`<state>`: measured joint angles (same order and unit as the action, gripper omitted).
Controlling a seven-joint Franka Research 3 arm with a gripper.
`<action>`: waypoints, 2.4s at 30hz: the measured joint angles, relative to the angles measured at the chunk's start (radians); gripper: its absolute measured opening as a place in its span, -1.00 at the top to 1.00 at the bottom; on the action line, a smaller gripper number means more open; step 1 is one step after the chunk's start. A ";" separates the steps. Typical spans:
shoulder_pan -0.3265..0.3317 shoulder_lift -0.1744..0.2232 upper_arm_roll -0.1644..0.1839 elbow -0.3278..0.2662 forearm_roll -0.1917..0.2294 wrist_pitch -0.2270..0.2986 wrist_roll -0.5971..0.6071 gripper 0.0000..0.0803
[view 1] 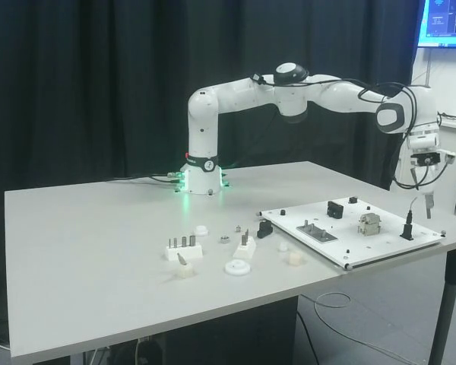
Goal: Insert square peg 4.
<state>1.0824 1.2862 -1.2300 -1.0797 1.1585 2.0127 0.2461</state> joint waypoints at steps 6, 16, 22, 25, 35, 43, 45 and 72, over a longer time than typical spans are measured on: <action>-0.014 0.000 0.012 0.012 0.000 -0.002 -0.081 0.61; -0.038 0.000 0.026 0.034 0.000 -0.022 -0.113 0.61; -0.058 -0.001 0.036 0.065 0.000 -0.047 -0.215 0.61; -0.066 -0.001 0.037 0.080 0.000 -0.063 -0.270 0.61; -0.084 -0.001 0.050 0.125 -0.022 -0.094 -0.423 0.61; -0.093 0.000 0.087 0.154 -0.065 -0.093 -0.492 0.61; -0.095 0.000 0.097 0.160 -0.075 -0.092 -0.504 0.61; -0.121 0.003 0.223 0.199 -0.230 -0.048 -0.631 0.61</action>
<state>0.9610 1.2889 -1.0069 -0.8811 0.9286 1.9651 -0.3851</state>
